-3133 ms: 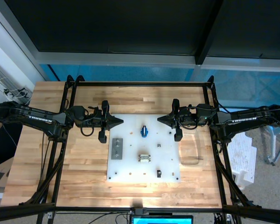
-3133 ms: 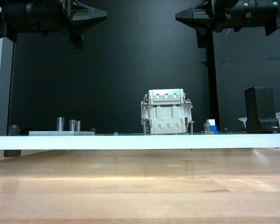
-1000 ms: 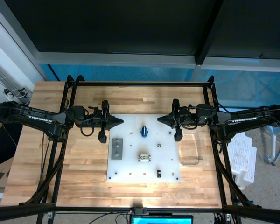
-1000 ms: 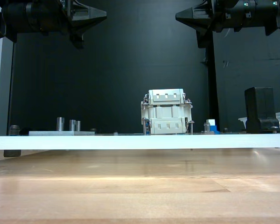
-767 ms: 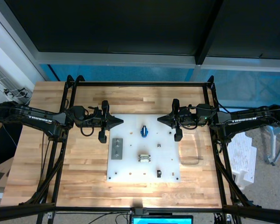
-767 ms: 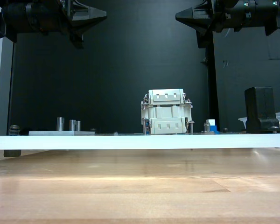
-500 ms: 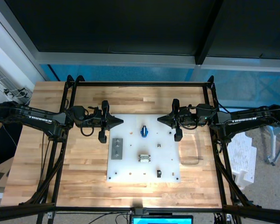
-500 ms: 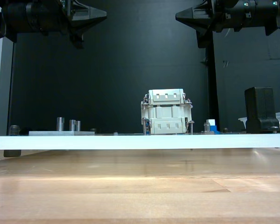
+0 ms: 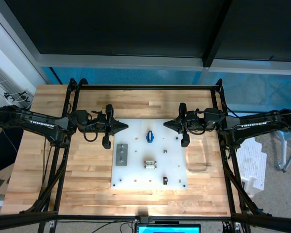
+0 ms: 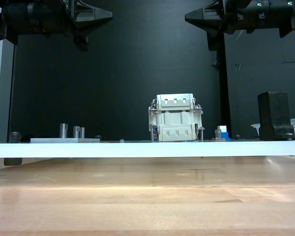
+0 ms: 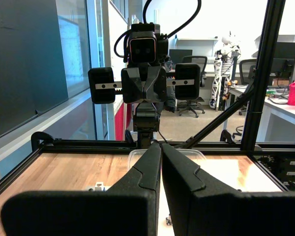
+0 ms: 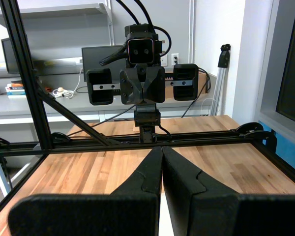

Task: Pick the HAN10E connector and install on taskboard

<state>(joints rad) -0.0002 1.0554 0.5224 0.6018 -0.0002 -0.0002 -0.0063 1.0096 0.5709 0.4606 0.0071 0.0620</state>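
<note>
White taskboard – pale blocky HAN10E connector stands upright near its front edge. Left gripper and right gripper hover high over its far corners (fingers pressed together), well clear.

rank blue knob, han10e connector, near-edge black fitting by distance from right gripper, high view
1. blue knob, far side, by right gripper over the taskboard
2. HAN10E connector, mid-board
3. black fitting, near edge
Left gripper: over its far-left corner
</note>
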